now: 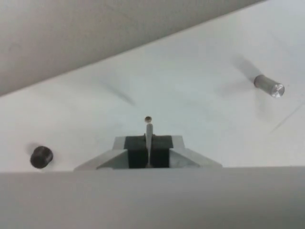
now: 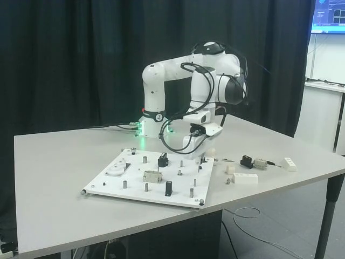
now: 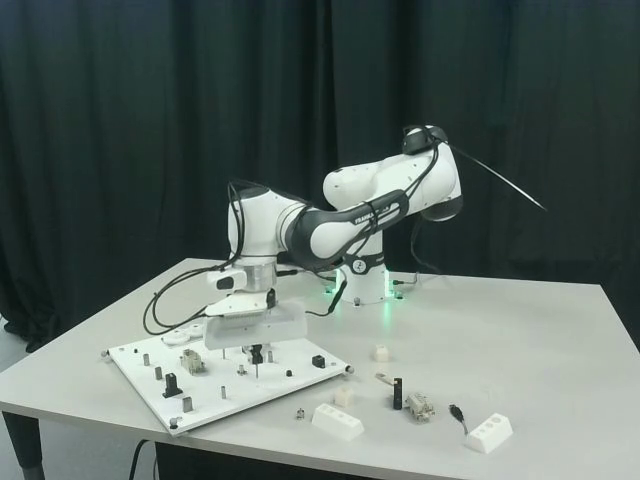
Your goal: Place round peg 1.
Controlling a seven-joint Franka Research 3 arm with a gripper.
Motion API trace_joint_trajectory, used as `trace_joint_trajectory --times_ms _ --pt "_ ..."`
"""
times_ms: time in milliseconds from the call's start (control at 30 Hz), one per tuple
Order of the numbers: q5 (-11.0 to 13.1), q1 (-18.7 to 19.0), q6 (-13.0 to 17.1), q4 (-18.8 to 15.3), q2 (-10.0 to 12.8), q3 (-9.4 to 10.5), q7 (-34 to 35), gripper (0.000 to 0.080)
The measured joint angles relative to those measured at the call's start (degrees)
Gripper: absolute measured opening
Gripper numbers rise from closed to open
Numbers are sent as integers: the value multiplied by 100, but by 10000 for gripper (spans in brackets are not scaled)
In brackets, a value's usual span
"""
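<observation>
Wrist view — round peg 1 [image 1: 149, 136] upright between jaws, long axis vertical, above white board [image 1: 200, 95].

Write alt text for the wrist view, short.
Seen from the wrist, the gripper holds a thin round peg upright between shut jaws, just above the white board. A grey cylindrical post and a black knob stand on the board to either side.

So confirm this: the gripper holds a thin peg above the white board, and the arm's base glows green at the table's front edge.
Wrong on one point. The first room view shows the green glow at the arm's base toward the back of the table, not its front edge. The rest holds: the gripper holds a thin peg above the white board.
</observation>
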Motion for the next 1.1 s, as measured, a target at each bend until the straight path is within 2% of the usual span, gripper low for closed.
trace_joint_trajectory --times_ms 233,1100 --pt "-17 26 -40 16 -7 -64 0 16" --pt "-30 27 -47 74 -8 -62 0 16"
